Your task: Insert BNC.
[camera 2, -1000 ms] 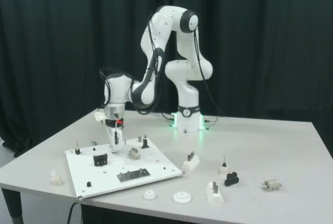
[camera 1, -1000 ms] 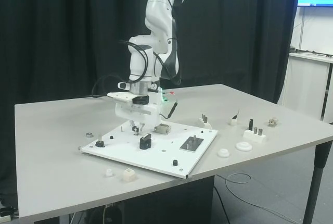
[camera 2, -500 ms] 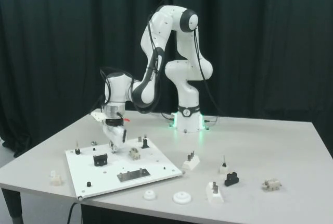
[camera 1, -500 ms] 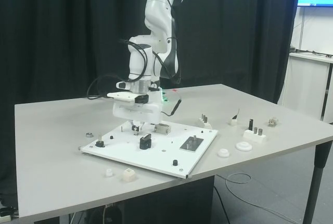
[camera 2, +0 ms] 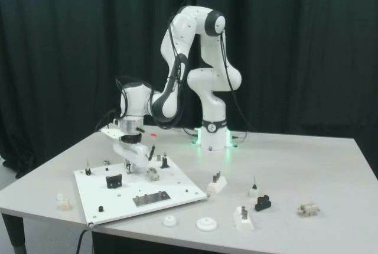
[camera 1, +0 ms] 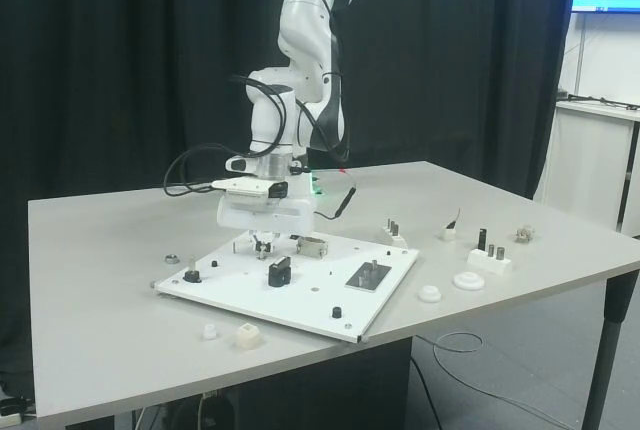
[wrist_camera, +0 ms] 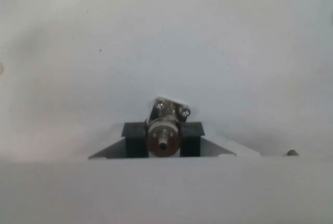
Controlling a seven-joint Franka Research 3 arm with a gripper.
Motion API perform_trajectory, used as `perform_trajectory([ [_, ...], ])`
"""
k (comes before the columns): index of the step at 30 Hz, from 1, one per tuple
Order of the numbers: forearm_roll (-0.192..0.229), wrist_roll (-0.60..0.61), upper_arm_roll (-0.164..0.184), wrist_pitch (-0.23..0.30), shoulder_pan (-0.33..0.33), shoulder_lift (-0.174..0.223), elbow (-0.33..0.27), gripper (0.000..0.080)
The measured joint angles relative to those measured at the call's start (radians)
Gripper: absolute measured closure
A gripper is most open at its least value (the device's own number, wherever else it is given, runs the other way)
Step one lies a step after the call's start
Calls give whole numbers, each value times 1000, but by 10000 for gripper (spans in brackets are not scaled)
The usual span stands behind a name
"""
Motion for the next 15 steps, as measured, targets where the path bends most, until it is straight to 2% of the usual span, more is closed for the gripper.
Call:
perform_trajectory([
  [15,0,-88,-3,8,-4,4,0,675],
])
